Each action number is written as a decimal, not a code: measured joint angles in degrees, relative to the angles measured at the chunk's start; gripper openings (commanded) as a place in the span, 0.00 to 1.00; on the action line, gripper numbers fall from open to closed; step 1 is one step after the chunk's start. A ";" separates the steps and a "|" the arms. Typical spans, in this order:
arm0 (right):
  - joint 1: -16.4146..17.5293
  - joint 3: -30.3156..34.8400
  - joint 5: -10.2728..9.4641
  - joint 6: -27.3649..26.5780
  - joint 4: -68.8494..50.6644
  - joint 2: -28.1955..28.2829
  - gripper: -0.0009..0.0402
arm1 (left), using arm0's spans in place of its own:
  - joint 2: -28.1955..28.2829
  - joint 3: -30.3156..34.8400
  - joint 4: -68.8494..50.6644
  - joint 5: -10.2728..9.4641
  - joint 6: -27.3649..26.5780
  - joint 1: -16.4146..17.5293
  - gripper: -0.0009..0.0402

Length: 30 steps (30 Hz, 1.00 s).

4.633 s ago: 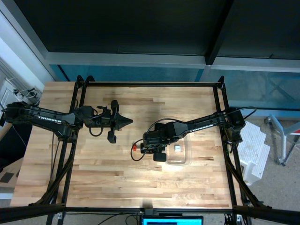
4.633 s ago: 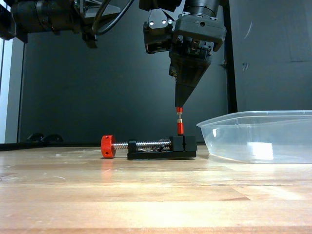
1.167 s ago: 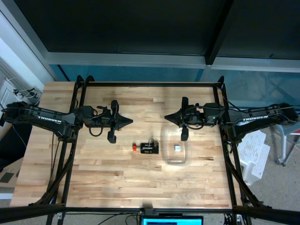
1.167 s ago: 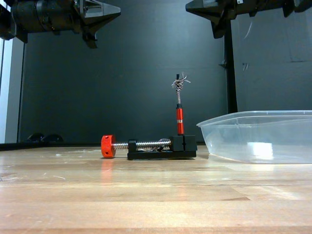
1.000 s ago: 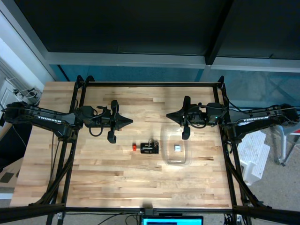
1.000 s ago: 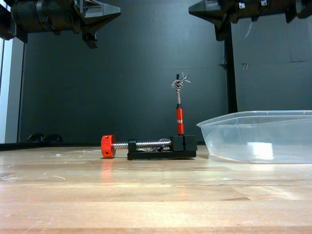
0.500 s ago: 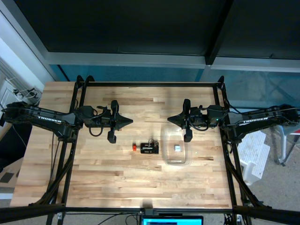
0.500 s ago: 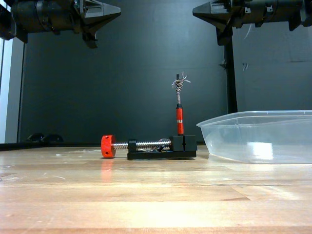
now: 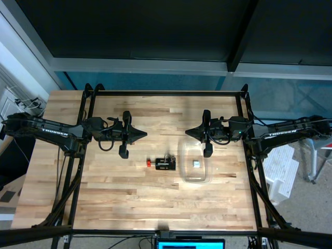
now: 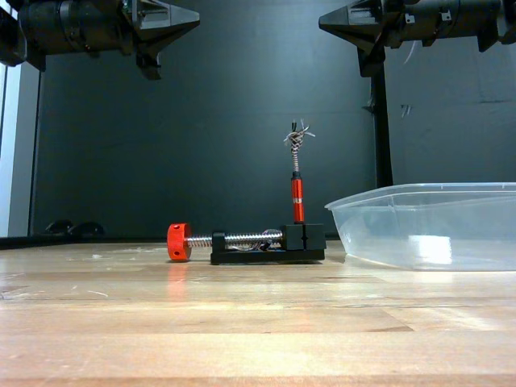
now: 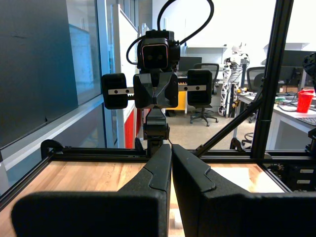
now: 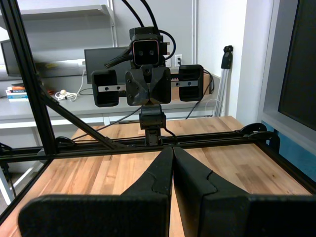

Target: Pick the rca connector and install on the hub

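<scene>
The hub (image 9: 165, 164), a black block with a red knob (image 10: 177, 241) at its left end, lies mid-table. The rca connector (image 10: 297, 196) stands upright in the hub's right end, red-bodied with a silver coil and frayed wire on top, and nothing holds it. My left gripper (image 9: 144, 135) hangs high, left of and behind the hub, its fingers pressed together (image 11: 171, 146) on nothing. My right gripper (image 9: 188, 132) hovers high, right of and behind the hub, above the tray's far edge, also shut and holding nothing (image 12: 173, 147).
A clear plastic tray (image 9: 196, 180) sits just right of the hub and holds a small white square piece (image 9: 196, 164). Its wall (image 10: 427, 230) rises close to the hub. A black frame (image 9: 166, 93) borders the table.
The right gripper has let go of the connector, leaving it upright on the hub, and drawn back up and to the right. Over the last second it only shifted slightly right. The left arm stayed still.
</scene>
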 measured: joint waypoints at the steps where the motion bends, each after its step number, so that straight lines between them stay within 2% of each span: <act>1: 0.00 0.00 0.00 0.00 -0.09 0.00 0.02 | 0.00 0.00 0.00 -0.02 0.00 0.00 0.02; 30: 0.02 0.00 0.00 -0.11 -1.09 0.02 0.02 | 0.00 0.00 -0.02 -0.02 -0.02 0.00 0.02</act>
